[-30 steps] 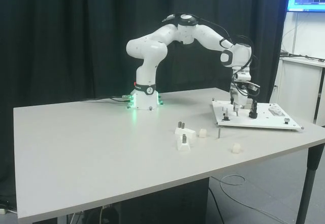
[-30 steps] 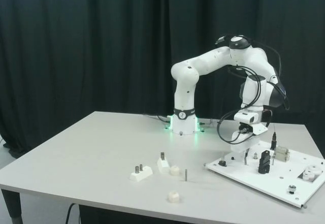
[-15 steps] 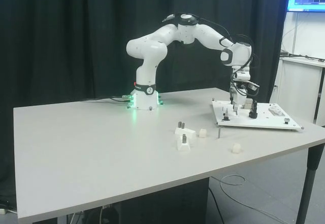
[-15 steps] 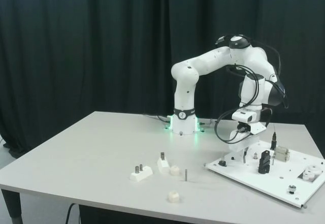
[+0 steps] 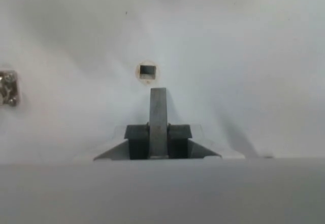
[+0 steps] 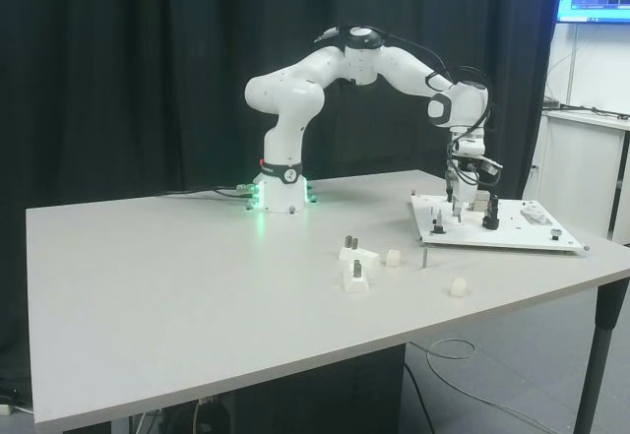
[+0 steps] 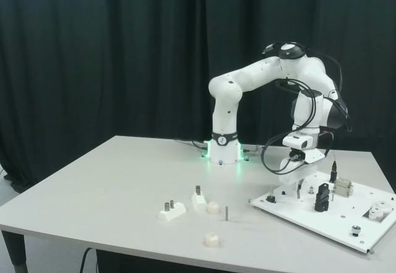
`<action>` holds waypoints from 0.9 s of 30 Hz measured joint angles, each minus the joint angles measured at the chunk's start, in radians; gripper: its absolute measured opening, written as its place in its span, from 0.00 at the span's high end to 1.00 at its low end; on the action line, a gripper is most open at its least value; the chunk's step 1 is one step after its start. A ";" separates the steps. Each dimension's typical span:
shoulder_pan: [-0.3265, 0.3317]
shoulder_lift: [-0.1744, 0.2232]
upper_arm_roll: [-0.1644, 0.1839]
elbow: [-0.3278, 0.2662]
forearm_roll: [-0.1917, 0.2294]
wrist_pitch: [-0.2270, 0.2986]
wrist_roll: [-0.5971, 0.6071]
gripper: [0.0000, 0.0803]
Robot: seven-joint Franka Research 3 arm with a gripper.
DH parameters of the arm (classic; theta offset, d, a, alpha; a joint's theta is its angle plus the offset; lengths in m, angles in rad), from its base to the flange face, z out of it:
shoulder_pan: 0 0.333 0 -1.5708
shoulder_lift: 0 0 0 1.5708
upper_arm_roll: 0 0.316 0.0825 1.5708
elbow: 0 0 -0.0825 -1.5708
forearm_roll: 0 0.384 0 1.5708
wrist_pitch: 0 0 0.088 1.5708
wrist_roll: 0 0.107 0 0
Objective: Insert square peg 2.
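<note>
Even bright room light, soft shadows, wrist view foreground blurred

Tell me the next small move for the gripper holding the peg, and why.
Probably a short shift to bring the peg's tip over the square hole, then a slow descent. In the wrist view the gripper is shut on the square peg, whose tip appears just short of the square hole in the white board and slightly to one side, so pressing straight down now would likely hit the board.

Small white blocks (image 6: 359,267) and a thin pin (image 6: 424,256) stand on the grey table (image 6: 177,277).
</note>
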 joint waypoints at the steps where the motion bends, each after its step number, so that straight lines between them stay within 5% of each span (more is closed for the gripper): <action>1: 0.000 0.000 0.000 0.000 0.000 0.000 0.003 0.91; 27: 0.000 0.000 0.003 0.003 0.004 0.000 0.077 0.91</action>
